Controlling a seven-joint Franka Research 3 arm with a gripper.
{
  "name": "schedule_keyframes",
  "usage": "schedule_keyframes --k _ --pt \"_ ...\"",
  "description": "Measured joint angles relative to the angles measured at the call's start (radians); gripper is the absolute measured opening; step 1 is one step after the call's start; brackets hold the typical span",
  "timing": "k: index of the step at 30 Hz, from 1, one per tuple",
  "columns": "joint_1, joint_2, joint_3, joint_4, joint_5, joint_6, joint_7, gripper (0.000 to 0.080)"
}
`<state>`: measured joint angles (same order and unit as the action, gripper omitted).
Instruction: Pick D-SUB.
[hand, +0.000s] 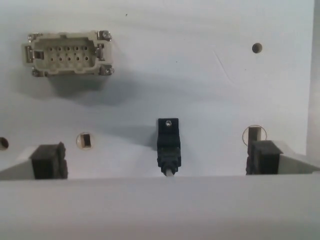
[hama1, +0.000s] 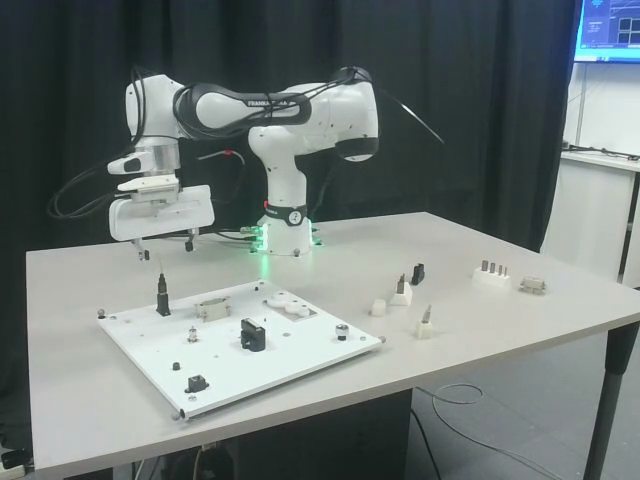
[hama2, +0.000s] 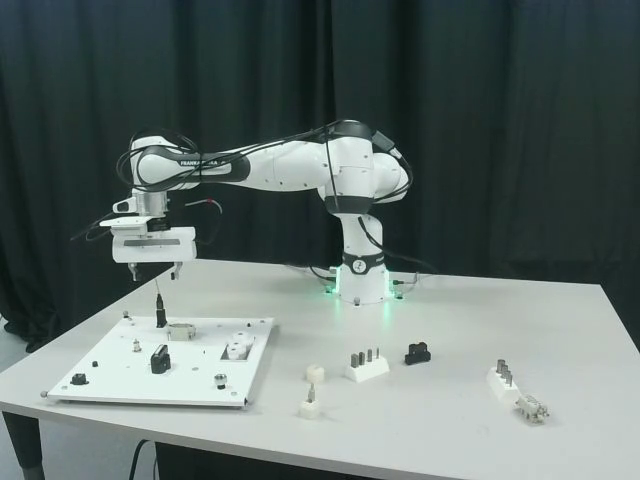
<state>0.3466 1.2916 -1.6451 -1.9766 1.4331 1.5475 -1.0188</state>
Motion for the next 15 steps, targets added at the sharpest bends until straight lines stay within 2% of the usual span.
schedule_keyframes --k 15 --pt "0.000 0.000 -0.002 0.004 0.000 -0.006 0.014 0.0800"
